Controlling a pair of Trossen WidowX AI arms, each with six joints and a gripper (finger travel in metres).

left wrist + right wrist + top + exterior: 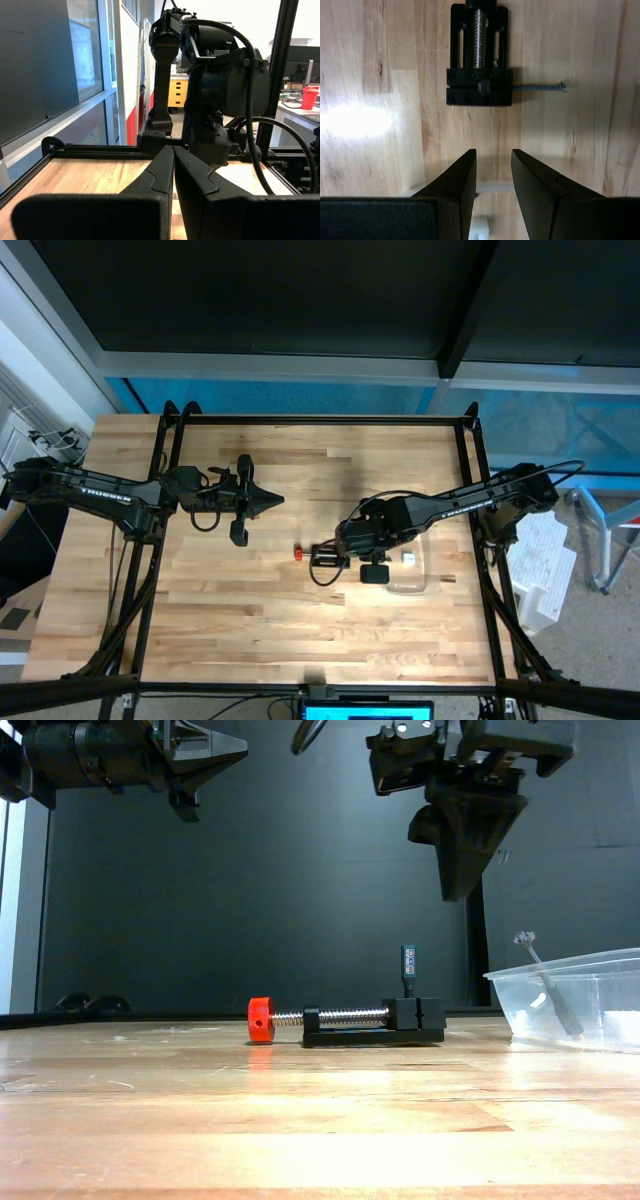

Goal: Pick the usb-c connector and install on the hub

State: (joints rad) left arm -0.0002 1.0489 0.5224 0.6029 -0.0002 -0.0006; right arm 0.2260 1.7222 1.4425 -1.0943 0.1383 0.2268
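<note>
The hub [370, 1020] lies on the wooden surface [300, 1120]. Near it on the right stands a clear dish [600, 965], and the usb-c connector [408, 557] lies inside. The right hand [493, 156] hangs above the hub and points down, its fingers apart and empty. Farther back, the left hand [276, 501] is held level and high, with its fingers together.

The wooden table [250, 620] carries two things. A black block [370, 1023] lies flat on it, below the right gripper [462, 890] and a little ahead of its tips, with its red knob end pointing toward the left gripper [240, 755]. A clear dish [560, 982] rests just behind the right gripper, near the block. The left gripper hangs high over the boards, well apart from both.
</note>
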